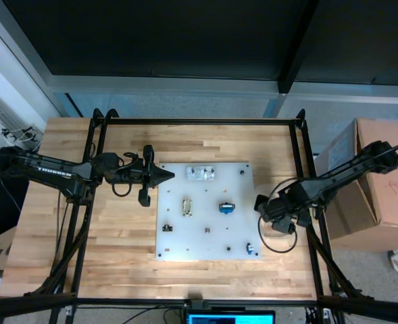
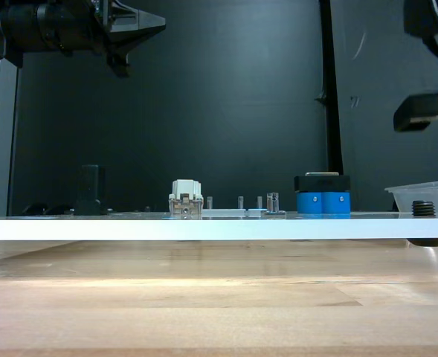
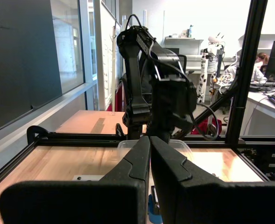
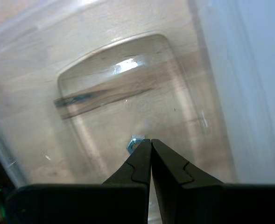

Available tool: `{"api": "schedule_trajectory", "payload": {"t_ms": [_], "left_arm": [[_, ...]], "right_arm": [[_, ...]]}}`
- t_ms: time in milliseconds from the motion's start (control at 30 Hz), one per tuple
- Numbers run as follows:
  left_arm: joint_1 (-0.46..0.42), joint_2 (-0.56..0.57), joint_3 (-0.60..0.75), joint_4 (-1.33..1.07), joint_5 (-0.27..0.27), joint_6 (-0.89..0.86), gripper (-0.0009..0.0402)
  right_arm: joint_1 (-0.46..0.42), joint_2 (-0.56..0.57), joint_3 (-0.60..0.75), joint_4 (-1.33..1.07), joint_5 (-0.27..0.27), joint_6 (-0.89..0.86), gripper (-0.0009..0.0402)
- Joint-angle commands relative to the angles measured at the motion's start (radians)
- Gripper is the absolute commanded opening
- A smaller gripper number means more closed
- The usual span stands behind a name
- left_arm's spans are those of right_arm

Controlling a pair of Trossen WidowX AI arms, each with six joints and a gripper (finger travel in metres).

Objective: Pick the M12 nut and place it on its threads and fasten

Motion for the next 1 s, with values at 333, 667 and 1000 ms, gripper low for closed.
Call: {"api": "schedule_trajectory", "payload": {"t_ms": [333,667,1000], "left_arm": [[0.000,0.000,0.000,0.000,0.000,0.000,0.0000],[0.000,0.000,0.000,0.000,0.000,0.000,0.0000],[0.000,0.000,0.000,0.000,0.000,0.000,0.0000]], "right_arm": [[-0.010,-0.036,-0.018,-0.075,0.027,-0.302,0.0083],[-0.026,-0.024,-0.075,-0.004,0.034,-0.638,0.0175],[-0.043,0.034,-0.122,0.103,0.024,-0.664,0.0192]]}}
